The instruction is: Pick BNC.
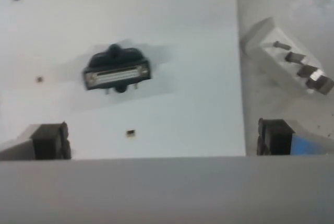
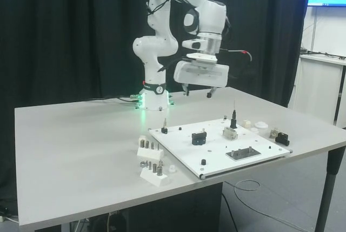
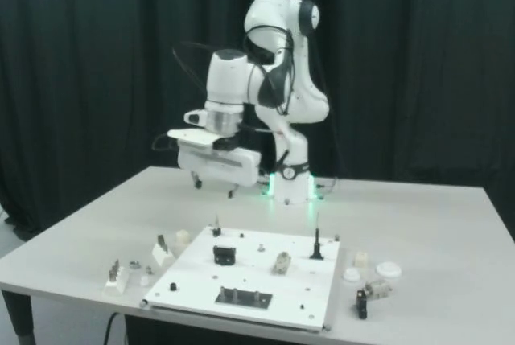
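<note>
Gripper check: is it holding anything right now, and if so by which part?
Nothing is held. The gripper hangs open, high above the white board, with only air between its fingers. The black connector sits untouched on the board below.

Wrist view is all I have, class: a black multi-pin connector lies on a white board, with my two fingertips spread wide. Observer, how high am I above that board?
Observer: The gripper hangs well above the white board and touches nothing.
Operator: Does the board carry anything besides my connector?
Observer: Yes. A thin black upright post stands on the same board, apart from the black multi-pin connector.
Operator: Anything along the edge farthest from the robot's base?
Observer: A flat grey plate lies near that edge.
</note>
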`<state>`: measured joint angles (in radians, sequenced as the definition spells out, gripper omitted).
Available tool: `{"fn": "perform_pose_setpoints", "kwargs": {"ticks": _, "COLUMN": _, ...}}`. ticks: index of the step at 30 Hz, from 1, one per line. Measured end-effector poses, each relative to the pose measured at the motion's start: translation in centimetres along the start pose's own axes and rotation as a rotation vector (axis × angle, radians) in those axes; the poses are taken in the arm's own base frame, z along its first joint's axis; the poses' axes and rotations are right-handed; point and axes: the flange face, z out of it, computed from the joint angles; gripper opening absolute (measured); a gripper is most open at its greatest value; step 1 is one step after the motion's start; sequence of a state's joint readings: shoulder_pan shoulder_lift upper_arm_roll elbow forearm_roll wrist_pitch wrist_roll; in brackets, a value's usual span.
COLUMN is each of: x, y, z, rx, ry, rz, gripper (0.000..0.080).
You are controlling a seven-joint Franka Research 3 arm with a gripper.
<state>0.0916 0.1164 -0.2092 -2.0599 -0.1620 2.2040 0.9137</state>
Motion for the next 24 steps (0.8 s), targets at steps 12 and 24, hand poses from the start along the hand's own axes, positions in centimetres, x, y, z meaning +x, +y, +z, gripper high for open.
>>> {"fn": "perform_pose_setpoints", "kwargs": {"ticks": 12, "x": 3.8, "y": 4.0, "z": 2.8, "rx": 0.039, "ry": -0.021, "rz": 0.147, "gripper": 0.0800}}
{"fn": "perform_pose_setpoints", "kwargs": {"ticks": 24, "x": 5.8, "y": 6.2, "z": 5.8, "rx": 0.085, "ry": -0.019, "rz": 0.221, "gripper": 0.0800}}
